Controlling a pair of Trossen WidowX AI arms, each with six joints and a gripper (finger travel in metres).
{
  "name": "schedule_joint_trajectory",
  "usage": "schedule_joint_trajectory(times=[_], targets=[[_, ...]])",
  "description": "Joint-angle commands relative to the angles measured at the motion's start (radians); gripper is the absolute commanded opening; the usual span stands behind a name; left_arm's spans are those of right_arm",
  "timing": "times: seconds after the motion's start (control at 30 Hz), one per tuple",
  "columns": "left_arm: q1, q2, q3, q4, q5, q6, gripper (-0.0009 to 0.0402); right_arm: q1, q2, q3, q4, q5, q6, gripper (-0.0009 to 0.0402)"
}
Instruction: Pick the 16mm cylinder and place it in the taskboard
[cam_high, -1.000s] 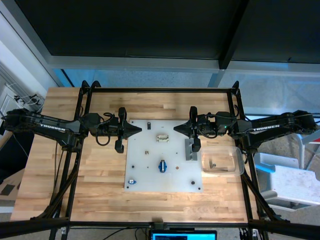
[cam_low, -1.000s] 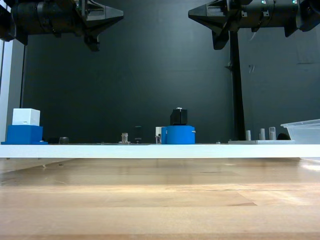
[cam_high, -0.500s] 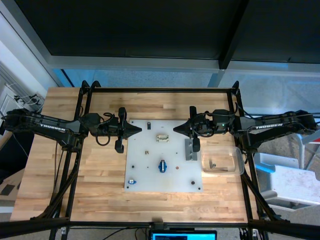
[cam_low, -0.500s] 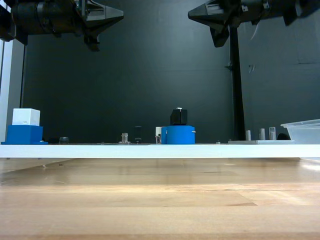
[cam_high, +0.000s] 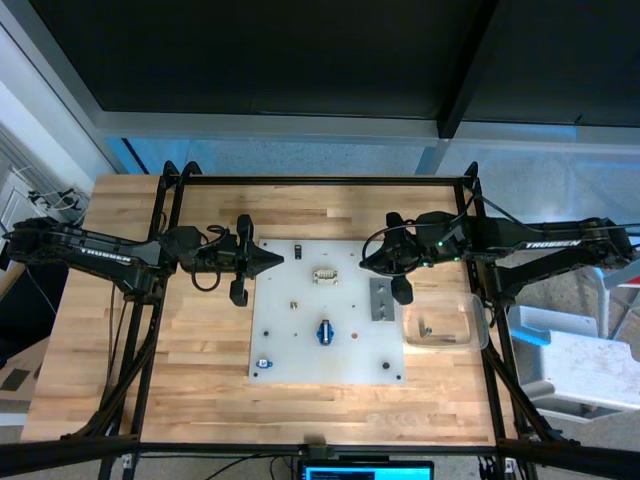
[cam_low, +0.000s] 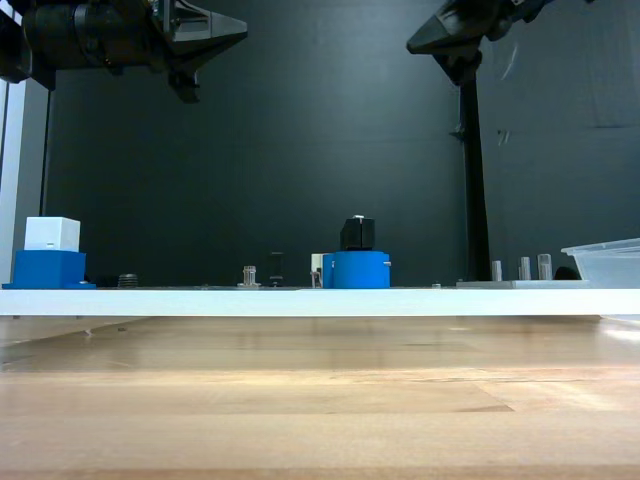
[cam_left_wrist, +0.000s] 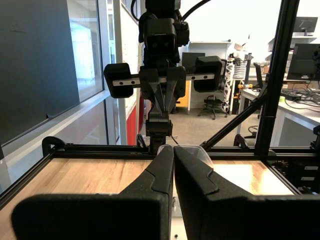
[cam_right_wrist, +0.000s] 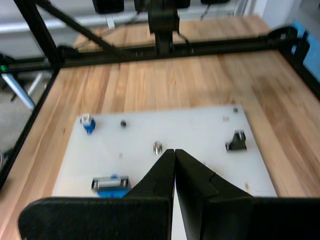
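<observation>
- The left gripper (cam_high: 272, 257) hung high over the far part of the left edge of the flat white square taskboard (cam_high: 300, 345). Its fingers (cam_left_wrist: 162, 170) were pressed together, holding nothing.
- The right gripper (cam_high: 366, 256) hung high over the taskboard's far-right part, near the far end of the grey rectangular block (cam_high: 382, 298). It pointed down at the board, and its fingers (cam_right_wrist: 165, 170) were closed on nothing.
- The tiny dark grey 16mm cylinder (cam_high: 426, 329) lay inside the clear plastic bin (cam_high: 478, 330), well apart from both grippers.
- The bin sat on the wooden bench (cam_high: 180, 380) at the taskboard's right edge. It could not be told whether the two touched.
- On the taskboard, the blue fitting (cam_high: 324, 331) stood near the centre and the beige connector (cam_high: 324, 274) toward the far edge.
</observation>
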Motion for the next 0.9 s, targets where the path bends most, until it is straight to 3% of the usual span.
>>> schedule_joint_trajectory(times=[0.03,0.57,0.9], targets=[[0.0,0.0,0.0,0.0,0.0,0.0,0.0,0.001,0.002,0.033,-0.093,0.0,0.005,0.0],[0.0,0.0,0.0,0.0,0.0,0.0,0.0,0.02,0.002,0.15,-0.524,-0.002,0.059,0.0],[0.0,0.0,0.0,0.0,0.0,0.0,0.0,0.087,0.022,0.174,-0.693,0.0,0.181,0.0]])
